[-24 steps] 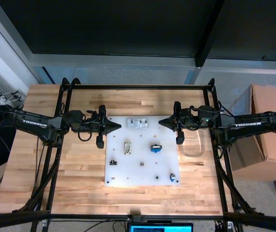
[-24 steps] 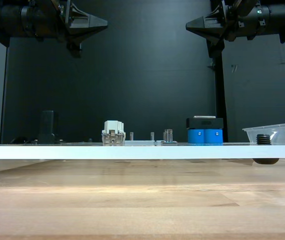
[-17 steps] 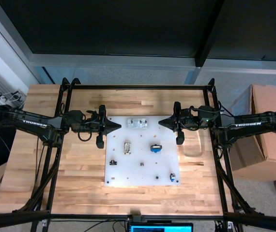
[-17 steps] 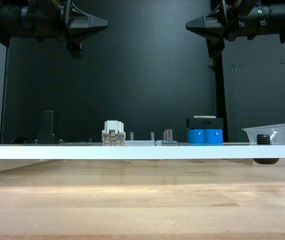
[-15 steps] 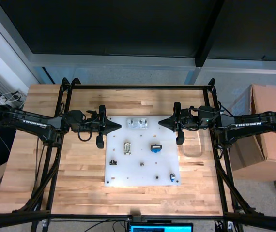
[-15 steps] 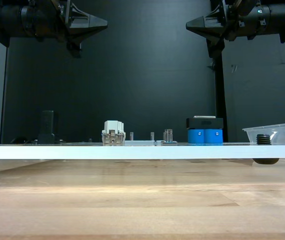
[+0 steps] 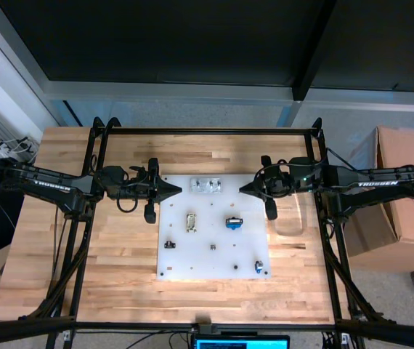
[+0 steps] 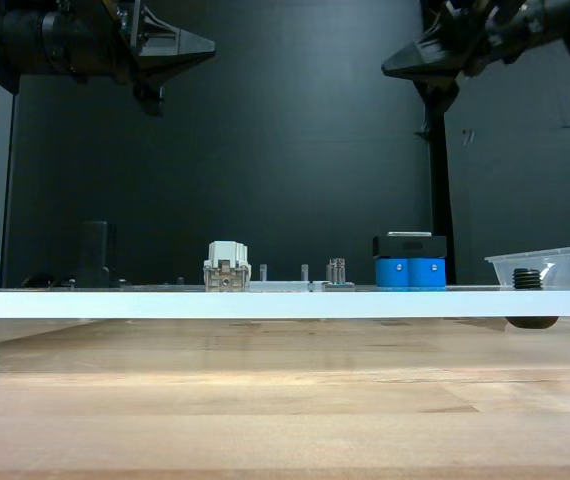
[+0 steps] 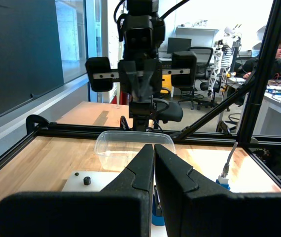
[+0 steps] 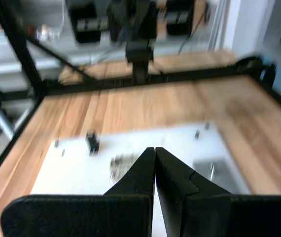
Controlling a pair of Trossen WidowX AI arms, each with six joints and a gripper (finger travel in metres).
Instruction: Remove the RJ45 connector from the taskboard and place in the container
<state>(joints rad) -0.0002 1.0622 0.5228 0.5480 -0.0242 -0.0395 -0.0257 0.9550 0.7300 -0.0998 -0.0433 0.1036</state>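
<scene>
Both closed and empty, left gripper (image 7: pixel 176 190) and right gripper (image 7: pixel 242 190) hover above the taskboard (image 7: pixel 200 254); the RJ45 connector (image 7: pixel 259 267), seated near-right, likely needs approaching with opened jaws.

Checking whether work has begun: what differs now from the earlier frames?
The right end effector tipped nose-down and drew back slightly toward its side, shut, holding nothing. The left end effector stayed high over the board's left edge, shut. The network plug stayed seated near the board's near right corner.
</scene>
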